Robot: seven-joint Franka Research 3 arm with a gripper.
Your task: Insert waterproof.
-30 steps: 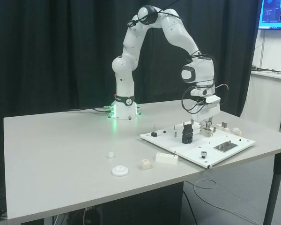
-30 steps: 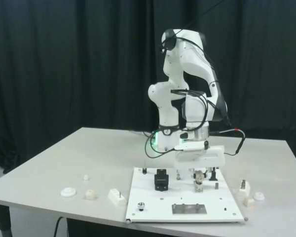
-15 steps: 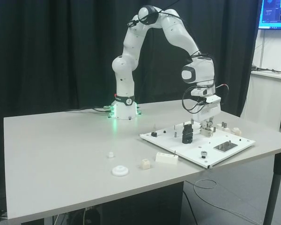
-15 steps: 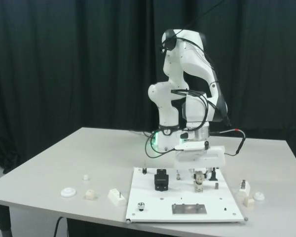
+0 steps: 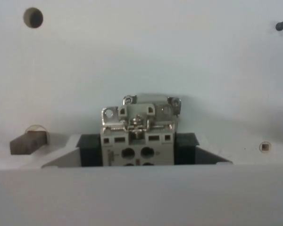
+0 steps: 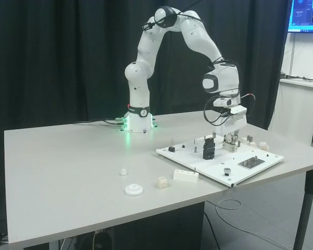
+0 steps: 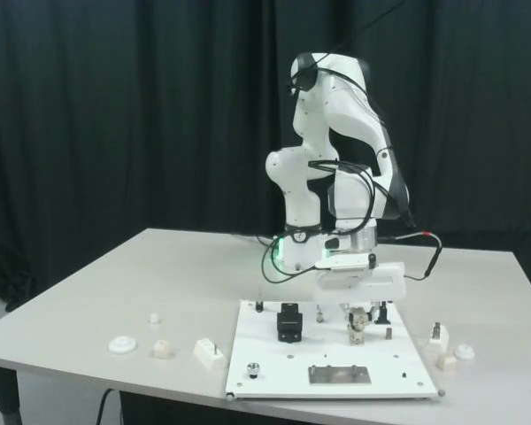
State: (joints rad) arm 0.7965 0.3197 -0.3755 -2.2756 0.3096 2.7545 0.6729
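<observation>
The waterproof connector (image 5: 137, 127), a small white and grey block with a metal clip on top, stands upright on the white board (image 5: 141, 56). In the wrist view my gripper (image 5: 137, 149) holds it, with a black fingertip (image 5: 90, 149) pressed against each side. In the room views the gripper (image 6: 230, 133) (image 7: 358, 312) points straight down over the board's back right part, with the connector (image 6: 230, 142) (image 7: 357, 330) just under the hand. The connector's lower end and its contact with the board are hidden.
On the board (image 7: 265, 354) stand a black block (image 7: 289, 320), several short pegs and a grey metal plate (image 7: 339, 374). Loose white parts lie on the table to the left: a block with a pin (image 7: 211, 353), a cube (image 7: 162, 349), a disc (image 7: 122, 344). Two small white parts (image 7: 464, 351) lie to the right.
The hand has risen slightly above the board. The connector stays between the fingers, and nothing else has moved.
</observation>
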